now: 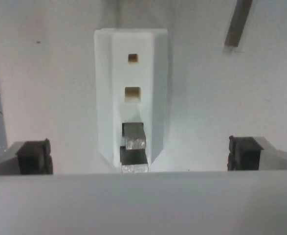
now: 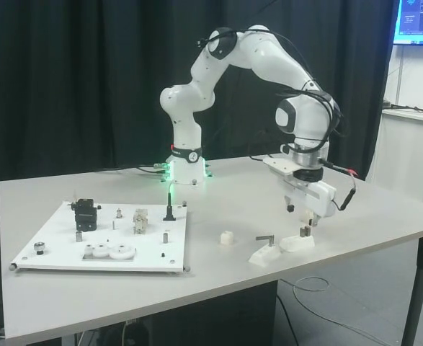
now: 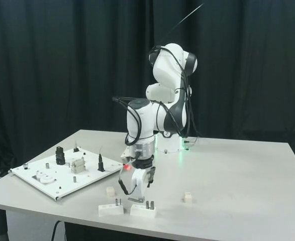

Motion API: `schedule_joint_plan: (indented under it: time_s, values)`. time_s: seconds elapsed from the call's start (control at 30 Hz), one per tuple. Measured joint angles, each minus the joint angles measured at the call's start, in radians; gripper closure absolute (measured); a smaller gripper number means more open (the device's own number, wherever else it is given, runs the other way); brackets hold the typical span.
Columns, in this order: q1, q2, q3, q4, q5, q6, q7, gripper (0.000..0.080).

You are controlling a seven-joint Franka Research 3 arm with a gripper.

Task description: Pick square peg 3.

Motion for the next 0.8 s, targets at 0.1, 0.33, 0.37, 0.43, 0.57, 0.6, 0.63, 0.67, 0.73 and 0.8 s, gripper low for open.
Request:
schedule_joint_plan:
  time_s: [0.1,0.33,0.37,0.43,0.57,0.6,0.63,0.67,0.73,0.8]
  values:
    - [0.000,0.008,0.001,0.000,0.002,0.000,0.000,0.0003]
    - [0.000,0.028,0.006,0.000,0.007,0.011,0.000,0.0003]
    - [0.000,0.031,0.007,0.000,0.009,0.014,0.000,0.0003]
    - [0.000,0.037,0.009,0.000,0.012,0.020,0.000,0.0003]
    - [0.000,0.048,0.012,0.001,0.015,0.032,0.000,0.0003]
    - [0.000,0.051,0.013,0.001,0.015,0.035,0.000,0.0003]
    - [0.000,0.053,0.013,0.001,0.015,0.039,0.000,0.0003]
    - [0.000,0.056,0.014,0.001,0.015,0.042,0.000,0.0003]
    - [0.000,0.061,0.014,0.001,0.015,0.047,0.000,0.0003]
    - [-0.001,0.065,0.014,0.001,0.015,0.054,0.000,0.0003]
